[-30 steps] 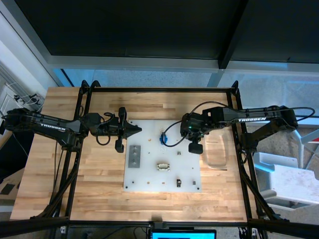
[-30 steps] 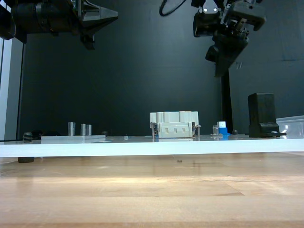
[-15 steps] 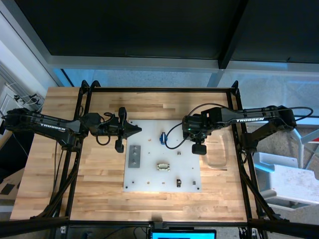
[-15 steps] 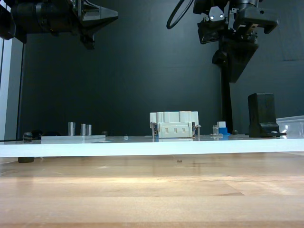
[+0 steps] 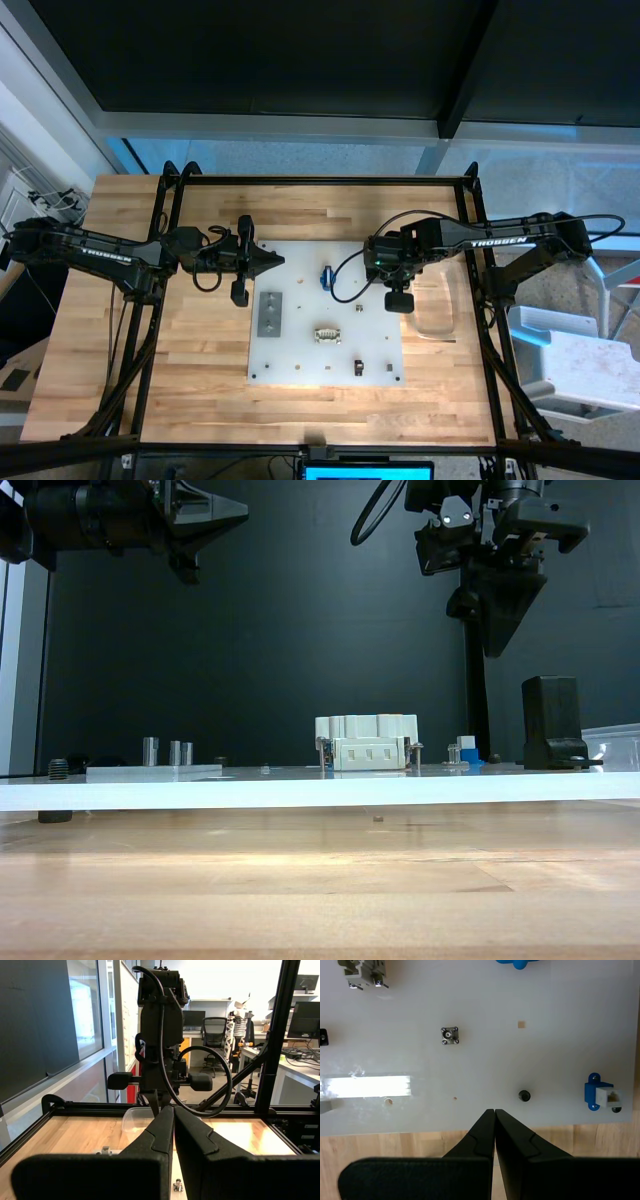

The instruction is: Pick the 16mm bar from the taskboard and place it in the container

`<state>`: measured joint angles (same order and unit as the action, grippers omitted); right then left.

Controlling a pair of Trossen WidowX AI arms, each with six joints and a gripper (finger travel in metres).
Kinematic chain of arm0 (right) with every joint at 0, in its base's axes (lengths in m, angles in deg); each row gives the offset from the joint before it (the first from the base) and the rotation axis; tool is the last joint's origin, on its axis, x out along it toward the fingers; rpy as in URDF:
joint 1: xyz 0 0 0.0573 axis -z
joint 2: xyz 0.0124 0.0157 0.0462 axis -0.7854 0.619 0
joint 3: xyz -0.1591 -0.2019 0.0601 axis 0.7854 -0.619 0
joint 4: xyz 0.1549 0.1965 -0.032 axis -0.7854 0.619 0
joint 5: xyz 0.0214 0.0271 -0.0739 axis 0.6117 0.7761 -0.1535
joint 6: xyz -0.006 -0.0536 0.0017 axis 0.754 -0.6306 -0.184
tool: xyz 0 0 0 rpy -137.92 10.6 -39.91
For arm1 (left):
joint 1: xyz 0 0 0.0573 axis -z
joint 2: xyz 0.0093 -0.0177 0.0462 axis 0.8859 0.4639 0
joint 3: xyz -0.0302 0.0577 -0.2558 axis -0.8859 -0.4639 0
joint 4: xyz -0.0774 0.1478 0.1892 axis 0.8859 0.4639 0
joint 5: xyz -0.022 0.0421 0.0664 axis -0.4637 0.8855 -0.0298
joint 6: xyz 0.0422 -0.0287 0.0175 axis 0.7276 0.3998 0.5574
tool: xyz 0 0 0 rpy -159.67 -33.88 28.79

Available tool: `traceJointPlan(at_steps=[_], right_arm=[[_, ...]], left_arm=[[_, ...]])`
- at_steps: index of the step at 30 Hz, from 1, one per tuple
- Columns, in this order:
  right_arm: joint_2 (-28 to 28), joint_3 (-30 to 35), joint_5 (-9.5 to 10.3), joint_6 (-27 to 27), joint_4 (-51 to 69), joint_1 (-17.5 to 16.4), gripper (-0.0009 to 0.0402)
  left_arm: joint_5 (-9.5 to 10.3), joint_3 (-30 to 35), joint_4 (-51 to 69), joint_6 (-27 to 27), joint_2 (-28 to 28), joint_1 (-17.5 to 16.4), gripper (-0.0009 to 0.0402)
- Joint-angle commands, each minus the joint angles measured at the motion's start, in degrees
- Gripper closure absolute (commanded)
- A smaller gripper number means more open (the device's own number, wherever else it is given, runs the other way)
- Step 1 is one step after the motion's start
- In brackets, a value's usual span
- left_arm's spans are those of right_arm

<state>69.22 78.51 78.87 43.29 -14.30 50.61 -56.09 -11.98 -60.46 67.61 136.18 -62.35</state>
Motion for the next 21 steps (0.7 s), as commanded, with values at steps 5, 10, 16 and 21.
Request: traceJointPlan(at_steps=[5,10,16,21], right_arm=[[0.0,0.0,-0.28,3.3,0.1,-3.2,0.0393],[0.0,0.0,-2.05,5.5,0.1,-6.2,0.0393],[0.7,0.0,-2.1,8.3,0.1,-9.3,0.0393],[1.5,0.0,-2.16,11.6,-0.2,-11.8,0.0393]], left_arm=[[0.0,0.0,0.0,0.0,0.0,0.0,0.0393],[0.0,0.0,0.0,0.0,0.0,0.0,0.0393],[0.0,0.0,0.0,0.0,0.0,0.0,0.0393],[0.0,0.0,0.0,0.0,0.0,0.0,0.0393]])
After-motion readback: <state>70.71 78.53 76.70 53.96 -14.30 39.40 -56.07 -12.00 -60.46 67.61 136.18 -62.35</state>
